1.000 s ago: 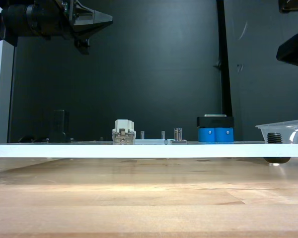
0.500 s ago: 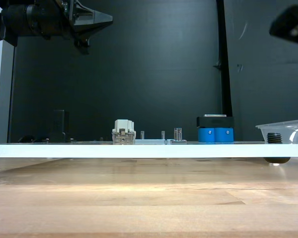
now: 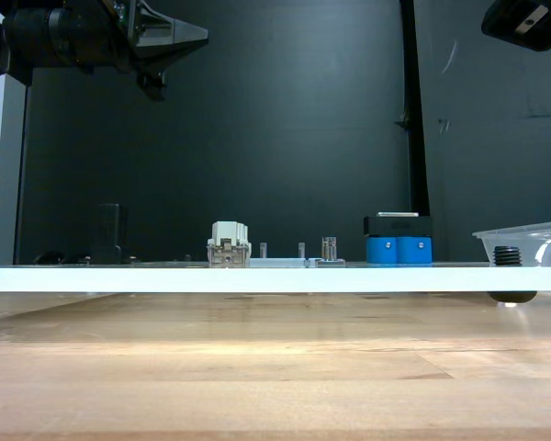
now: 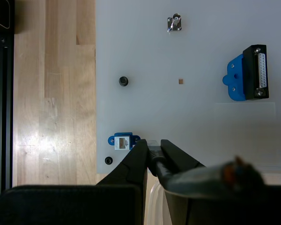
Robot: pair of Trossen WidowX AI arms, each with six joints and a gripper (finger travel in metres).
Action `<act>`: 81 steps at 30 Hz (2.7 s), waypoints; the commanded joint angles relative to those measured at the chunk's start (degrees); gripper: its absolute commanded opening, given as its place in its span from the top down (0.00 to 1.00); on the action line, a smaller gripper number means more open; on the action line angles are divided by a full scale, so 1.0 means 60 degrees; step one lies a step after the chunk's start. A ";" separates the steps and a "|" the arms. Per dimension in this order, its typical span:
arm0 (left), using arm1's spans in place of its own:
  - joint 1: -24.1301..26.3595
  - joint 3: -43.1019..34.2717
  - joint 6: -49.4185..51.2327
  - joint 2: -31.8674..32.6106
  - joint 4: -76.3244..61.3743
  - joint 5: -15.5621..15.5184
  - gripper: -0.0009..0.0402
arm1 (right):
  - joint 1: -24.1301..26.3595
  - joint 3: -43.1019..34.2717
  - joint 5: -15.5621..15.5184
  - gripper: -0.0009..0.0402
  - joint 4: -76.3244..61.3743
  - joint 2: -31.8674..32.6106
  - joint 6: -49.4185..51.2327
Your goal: Remove the RJ45 connector from the taskboard and place in the container
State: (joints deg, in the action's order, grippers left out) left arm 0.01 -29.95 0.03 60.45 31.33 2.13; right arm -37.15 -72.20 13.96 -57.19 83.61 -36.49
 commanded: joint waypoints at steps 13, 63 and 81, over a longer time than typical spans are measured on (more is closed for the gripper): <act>-0.0004 0.0000 -0.0004 0.0004 0.0000 0.0004 0.98 | 0.0448 0.0678 -0.0098 0.98 -0.0623 -0.0980 -0.0189; -0.0004 0.0000 -0.0004 0.0004 0.0000 0.0004 0.98 | 0.1781 0.4390 -0.0787 0.98 -0.1643 -0.5355 0.0284; 0.0000 0.0000 -0.0004 0.0004 0.0000 0.0004 0.98 | 0.1785 0.4390 -0.0787 0.98 -0.1650 -0.5355 0.0339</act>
State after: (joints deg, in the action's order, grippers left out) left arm 0.01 -29.93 0.01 60.45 31.31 2.13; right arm -26.39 -45.84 9.21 -67.07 51.46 -34.57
